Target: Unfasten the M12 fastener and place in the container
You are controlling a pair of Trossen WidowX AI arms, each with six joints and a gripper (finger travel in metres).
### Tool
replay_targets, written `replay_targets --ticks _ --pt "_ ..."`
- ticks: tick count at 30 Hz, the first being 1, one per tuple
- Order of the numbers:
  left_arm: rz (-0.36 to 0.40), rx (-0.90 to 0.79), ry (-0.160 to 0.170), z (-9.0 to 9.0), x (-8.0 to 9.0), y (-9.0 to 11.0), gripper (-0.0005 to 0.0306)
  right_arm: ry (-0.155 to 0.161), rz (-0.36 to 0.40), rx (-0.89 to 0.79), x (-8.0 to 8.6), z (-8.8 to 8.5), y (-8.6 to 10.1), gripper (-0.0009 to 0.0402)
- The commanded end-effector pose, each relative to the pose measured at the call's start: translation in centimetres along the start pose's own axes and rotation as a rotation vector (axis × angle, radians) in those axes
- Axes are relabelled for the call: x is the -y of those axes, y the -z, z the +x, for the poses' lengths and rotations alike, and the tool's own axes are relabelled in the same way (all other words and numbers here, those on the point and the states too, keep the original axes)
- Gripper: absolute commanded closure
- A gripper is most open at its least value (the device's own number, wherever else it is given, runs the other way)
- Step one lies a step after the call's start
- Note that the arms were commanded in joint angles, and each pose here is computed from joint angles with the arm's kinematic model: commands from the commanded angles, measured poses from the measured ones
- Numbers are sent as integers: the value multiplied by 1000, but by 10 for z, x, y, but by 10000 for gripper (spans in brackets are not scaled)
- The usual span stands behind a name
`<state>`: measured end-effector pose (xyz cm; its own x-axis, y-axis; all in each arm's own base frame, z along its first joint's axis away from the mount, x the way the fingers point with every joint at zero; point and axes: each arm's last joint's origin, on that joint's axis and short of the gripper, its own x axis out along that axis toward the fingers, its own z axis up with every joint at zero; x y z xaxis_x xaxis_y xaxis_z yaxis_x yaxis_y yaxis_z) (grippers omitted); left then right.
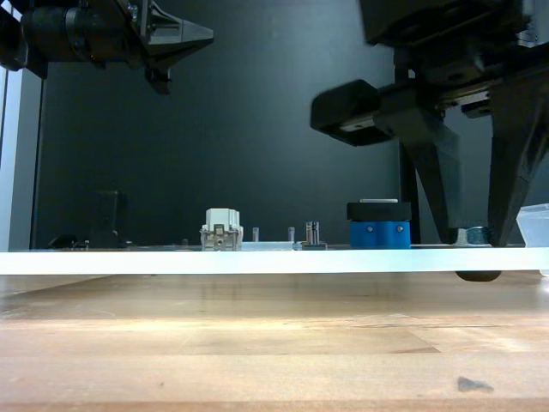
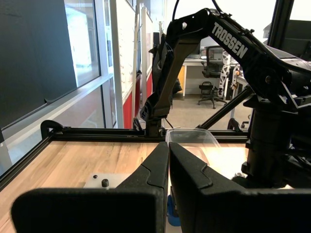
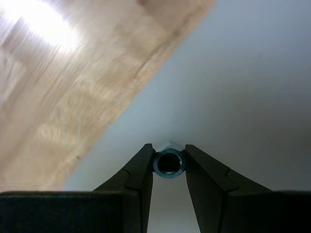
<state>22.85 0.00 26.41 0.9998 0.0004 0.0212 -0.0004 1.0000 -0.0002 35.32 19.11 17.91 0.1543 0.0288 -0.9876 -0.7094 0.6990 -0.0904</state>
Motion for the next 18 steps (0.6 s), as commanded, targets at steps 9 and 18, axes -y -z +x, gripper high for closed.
replay_targets --ticks 9,18 --pt "0 0 0 0 0 0 300 9 -511 7 0 -1 -1 370" --pt "0 0 0 0 0 0 300 10 -774 -5 0 -2 0 370"
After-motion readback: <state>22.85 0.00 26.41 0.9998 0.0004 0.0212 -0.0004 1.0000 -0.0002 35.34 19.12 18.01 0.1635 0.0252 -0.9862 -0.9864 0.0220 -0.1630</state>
